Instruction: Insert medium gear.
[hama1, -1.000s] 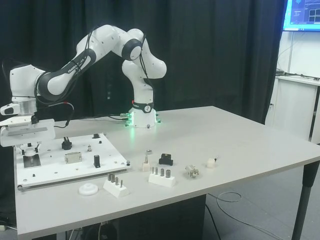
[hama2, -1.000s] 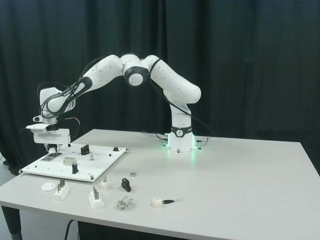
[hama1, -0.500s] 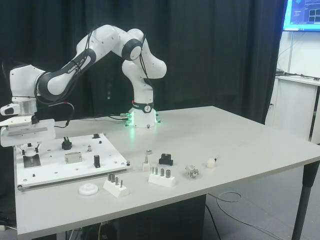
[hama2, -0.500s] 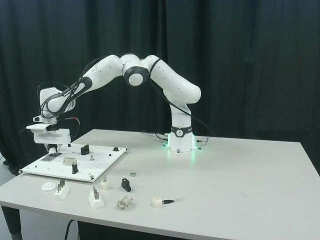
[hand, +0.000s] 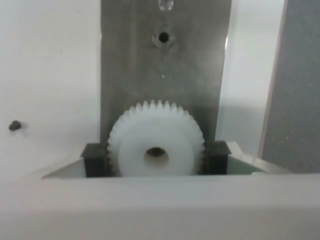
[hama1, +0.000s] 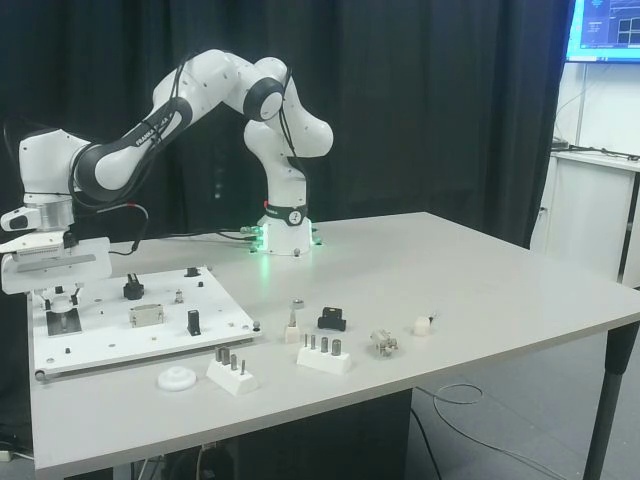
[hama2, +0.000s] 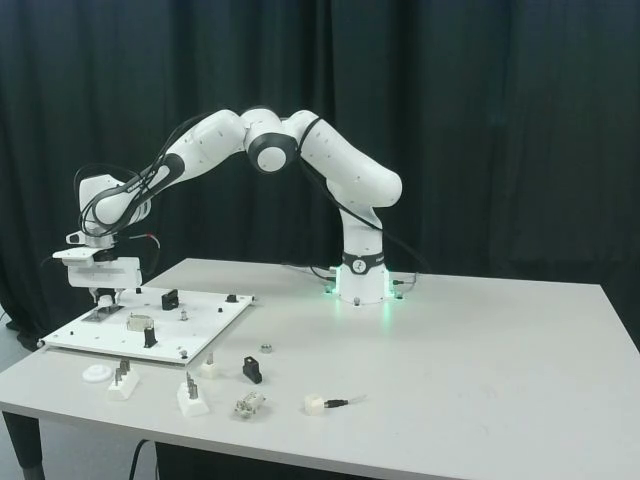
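In the wrist view a white toothed medium gear (hand: 156, 147) sits between my two black fingertips (hand: 95, 159), so my gripper (hand: 156, 159) is shut on it. Under the gear lies a grey metal plate (hand: 165, 70) with a small hole (hand: 163, 37), set in the white assembly board (hand: 50, 100). In the room views the gripper (hama1: 60, 295) hangs just above the grey plate (hama1: 63, 320) at the far-left end of the board (hama1: 130, 340). Whether the gear touches the plate is hidden. The gripper (hama2: 101, 297) looks the same from the second room view.
Another white gear (hama1: 176, 378) lies on the table in front of the board. Beside it stand two white peg holders (hama1: 232, 372) (hama1: 323, 355), a black part (hama1: 332, 320), a small metal part (hama1: 384, 343) and a small white piece (hama1: 422, 324). The arm's base (hama1: 283, 235) is at the back.
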